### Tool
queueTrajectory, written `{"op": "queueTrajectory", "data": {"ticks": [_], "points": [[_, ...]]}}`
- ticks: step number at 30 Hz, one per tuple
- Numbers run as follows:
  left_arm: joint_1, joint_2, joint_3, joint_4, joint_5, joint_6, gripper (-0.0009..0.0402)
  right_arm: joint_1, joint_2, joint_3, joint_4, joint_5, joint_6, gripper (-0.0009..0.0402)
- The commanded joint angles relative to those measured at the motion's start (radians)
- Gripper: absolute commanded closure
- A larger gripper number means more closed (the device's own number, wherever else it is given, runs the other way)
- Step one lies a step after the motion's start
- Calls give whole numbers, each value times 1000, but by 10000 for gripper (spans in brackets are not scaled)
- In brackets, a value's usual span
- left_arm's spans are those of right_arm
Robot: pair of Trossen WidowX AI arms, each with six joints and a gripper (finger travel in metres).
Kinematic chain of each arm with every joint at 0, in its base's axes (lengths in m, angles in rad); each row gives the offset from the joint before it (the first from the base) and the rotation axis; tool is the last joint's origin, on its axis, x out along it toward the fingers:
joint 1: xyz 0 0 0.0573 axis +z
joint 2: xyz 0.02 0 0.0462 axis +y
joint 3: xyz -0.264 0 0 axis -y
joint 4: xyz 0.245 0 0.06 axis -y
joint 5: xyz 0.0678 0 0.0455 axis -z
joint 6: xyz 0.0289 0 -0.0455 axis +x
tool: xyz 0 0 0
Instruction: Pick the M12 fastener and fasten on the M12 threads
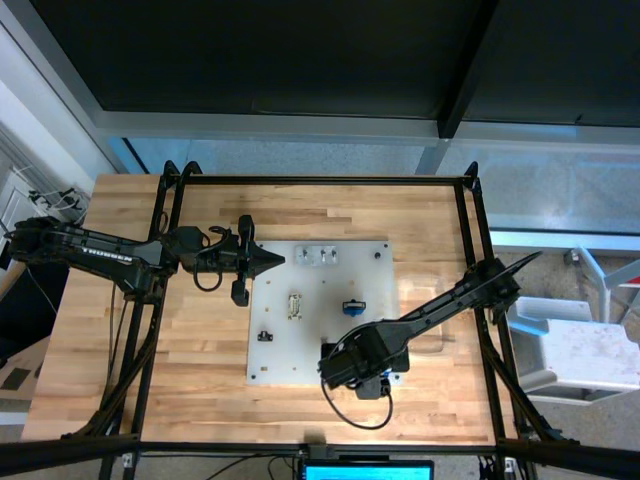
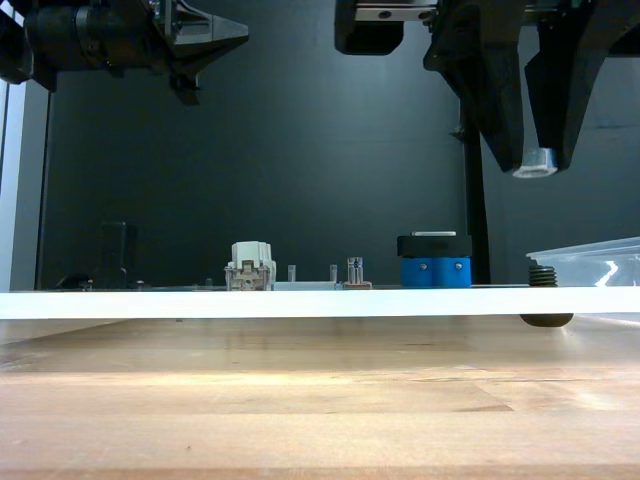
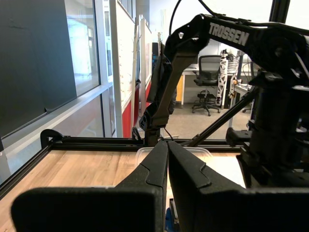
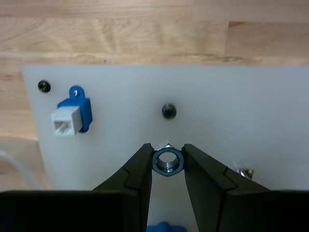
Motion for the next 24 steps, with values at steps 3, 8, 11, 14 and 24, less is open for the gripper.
{"op": "queueTrajectory", "data": {"ticks": [3,8,11,14,24], "points": [[0,0,0,0,0,0,393,6,20,3,16,-2,1,391],[0,0,0,0,0,0,393,6,36,-9,26,-4,7,391],[0,1,0,0,0,0,393,6,50,-9,30,-4,11,391],[0,1,0,0,0,0,393,6,56,-10,48,-4,30,391],[0,1,0,0,0,0,393,7,56,-37,85,-4,64,391]]}}
